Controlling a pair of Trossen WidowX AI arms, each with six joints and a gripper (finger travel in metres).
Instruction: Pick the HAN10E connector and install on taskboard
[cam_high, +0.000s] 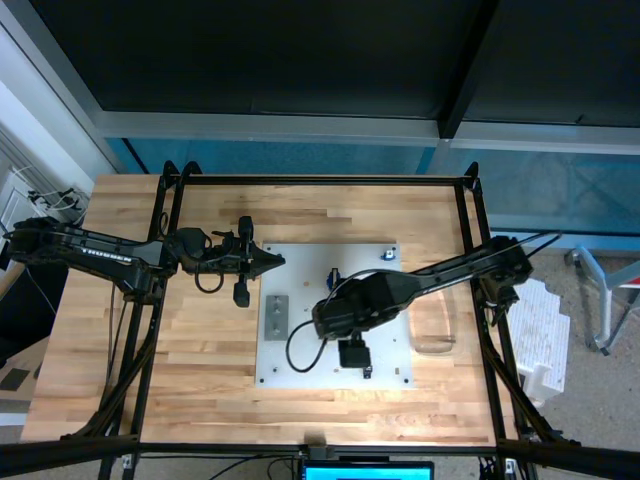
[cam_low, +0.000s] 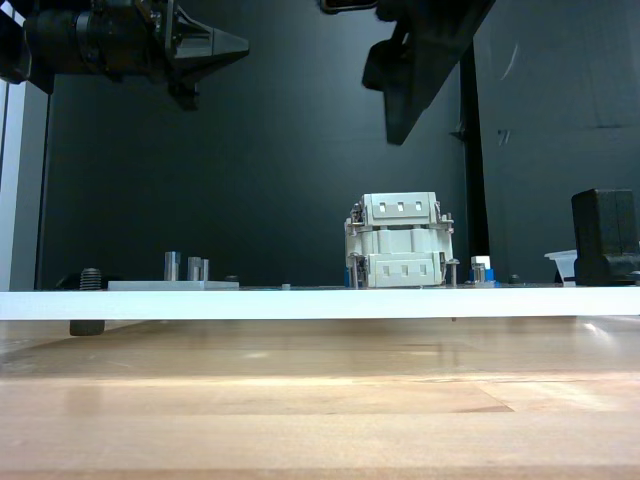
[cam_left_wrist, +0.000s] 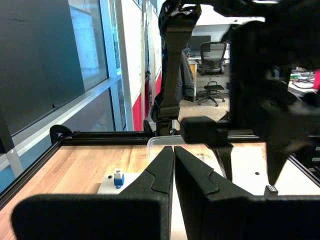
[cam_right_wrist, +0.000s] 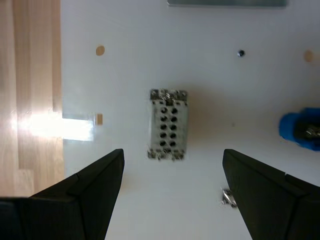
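Observation:
The HAN10E connector is a beige block with two rows of contact holes, sitting on the white taskboard. My right gripper hangs open above it, one dark finger to each side, touching nothing. From table height the connector stands upright on the taskboard with the right gripper well above it. In the high view the right gripper covers the connector over the taskboard. My left gripper is shut and empty, held in the air at the board's far left corner.
A plain grey block lies on the board's left part, a small blue part farther back, and a black block near the front. A clear plastic tray sits off the board's right edge. A black frame rims the table.

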